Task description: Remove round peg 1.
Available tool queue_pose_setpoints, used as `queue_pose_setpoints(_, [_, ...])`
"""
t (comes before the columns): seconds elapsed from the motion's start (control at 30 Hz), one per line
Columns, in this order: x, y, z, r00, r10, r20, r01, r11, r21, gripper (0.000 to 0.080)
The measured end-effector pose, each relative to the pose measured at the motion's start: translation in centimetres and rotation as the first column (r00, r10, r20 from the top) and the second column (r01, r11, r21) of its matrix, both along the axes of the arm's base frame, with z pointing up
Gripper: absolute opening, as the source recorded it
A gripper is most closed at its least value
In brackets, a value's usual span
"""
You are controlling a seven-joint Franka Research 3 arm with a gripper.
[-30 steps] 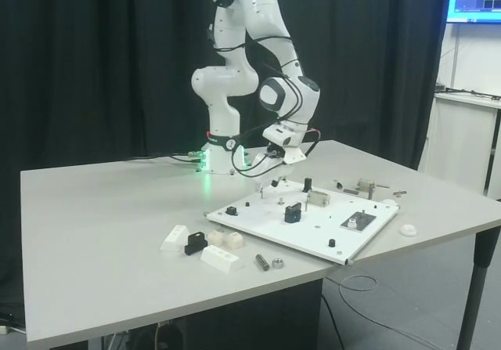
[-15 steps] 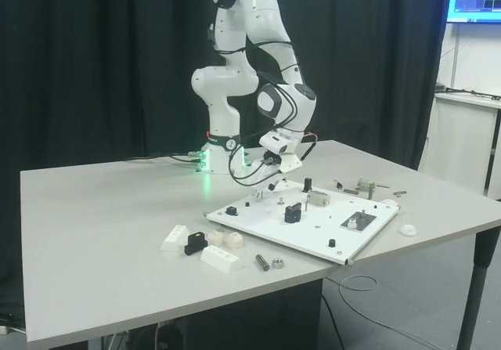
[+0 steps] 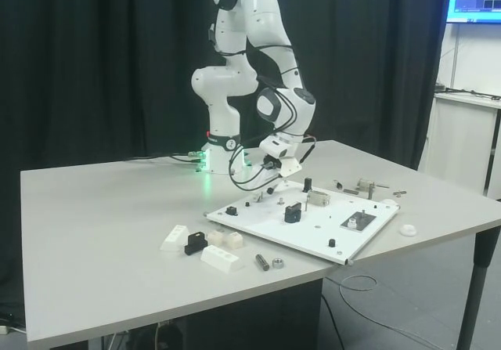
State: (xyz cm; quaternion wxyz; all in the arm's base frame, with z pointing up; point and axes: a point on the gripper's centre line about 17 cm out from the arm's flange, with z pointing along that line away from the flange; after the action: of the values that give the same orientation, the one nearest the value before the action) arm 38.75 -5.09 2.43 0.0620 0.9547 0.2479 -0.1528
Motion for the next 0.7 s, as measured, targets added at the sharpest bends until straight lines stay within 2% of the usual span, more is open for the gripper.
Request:
queue_pose_setpoints(0.17, [-0.02,-0.23,-0.02,1.000,-0.001,-0.001,0.001,1.000,0.000,0.0700])
queue_pose_setpoints(0.2, [-0.01,-0.28,-0.02,1.000,-0.001,0.000,0.001,1.000,0.001,0.0536])
queue_pose_setpoints(0.47, [0.14,-0.62,-0.05,1.000,-0.006,0.006,0.006,1.000,0.001,0.0536])
queue_pose_setpoints(0.5, [0.15,-0.64,-0.06,1.000,-0.006,0.006,0.006,1.000,0.001,0.0204])
queue_pose_setpoints(0.67, [0.23,-0.73,-0.08,1.000,-0.008,0.010,0.008,1.000,0.002,0.0204])
queue_pose_setpoints(0.7, [0.25,-0.76,-0.08,1.000,-0.009,0.010,0.009,1.000,0.002,0.0064])
